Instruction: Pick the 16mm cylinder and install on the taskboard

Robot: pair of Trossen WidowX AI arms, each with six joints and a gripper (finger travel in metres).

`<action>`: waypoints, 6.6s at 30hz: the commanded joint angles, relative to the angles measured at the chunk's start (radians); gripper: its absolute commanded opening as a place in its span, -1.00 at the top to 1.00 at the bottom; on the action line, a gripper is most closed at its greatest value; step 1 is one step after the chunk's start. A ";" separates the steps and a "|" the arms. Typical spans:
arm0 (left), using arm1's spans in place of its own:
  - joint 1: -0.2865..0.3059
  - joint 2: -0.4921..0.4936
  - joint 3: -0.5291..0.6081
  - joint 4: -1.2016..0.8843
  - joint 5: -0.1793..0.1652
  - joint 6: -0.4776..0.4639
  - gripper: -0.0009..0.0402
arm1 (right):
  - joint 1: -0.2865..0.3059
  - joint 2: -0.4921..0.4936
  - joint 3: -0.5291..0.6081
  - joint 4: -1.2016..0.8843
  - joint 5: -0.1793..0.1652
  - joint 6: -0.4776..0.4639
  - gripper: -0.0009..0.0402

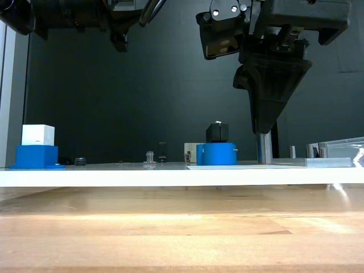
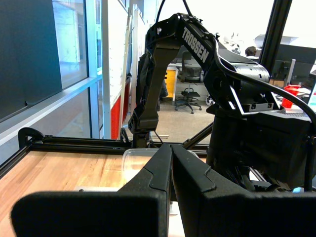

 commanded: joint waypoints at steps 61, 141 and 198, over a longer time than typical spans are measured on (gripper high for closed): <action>0.000 0.000 0.000 0.000 0.000 0.000 0.96 | -0.002 0.000 -0.003 -0.076 -0.002 -0.002 0.94; 0.000 0.000 0.000 0.000 0.000 0.000 0.96 | -0.035 0.178 0.409 -0.476 -0.110 -0.052 0.94; 0.000 0.000 0.000 0.000 0.000 0.000 0.96 | -0.050 0.294 0.422 -0.502 -0.148 -0.056 0.94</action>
